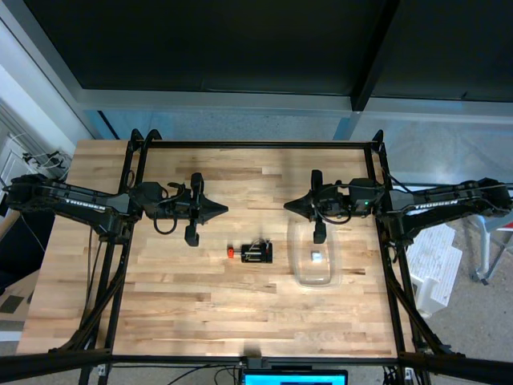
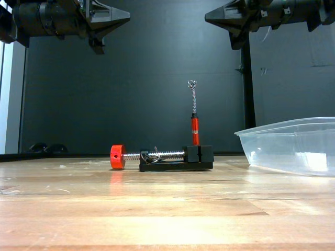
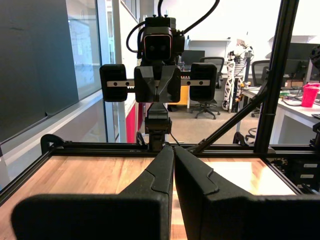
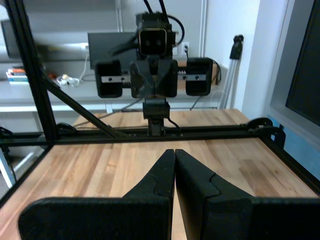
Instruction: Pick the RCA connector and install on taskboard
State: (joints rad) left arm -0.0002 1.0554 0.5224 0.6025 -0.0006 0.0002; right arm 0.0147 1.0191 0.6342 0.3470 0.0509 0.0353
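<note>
The taskboard, a small black block with a red knob at its left end, lies at the table's middle. In the low view a thin red post topped by a wire coil stands on the taskboard. A small pale piece lies in the clear tray; I cannot tell if it is the RCA connector. My left gripper hovers high, behind and left of the block, fingers pressed together, empty. My right gripper hovers over the tray's far end, shut and empty.
The clear plastic tray sits just right of the taskboard. A black frame rings the wooden table. The two grippers point at each other with a gap between their tips. A screen shows at the near edge.
</note>
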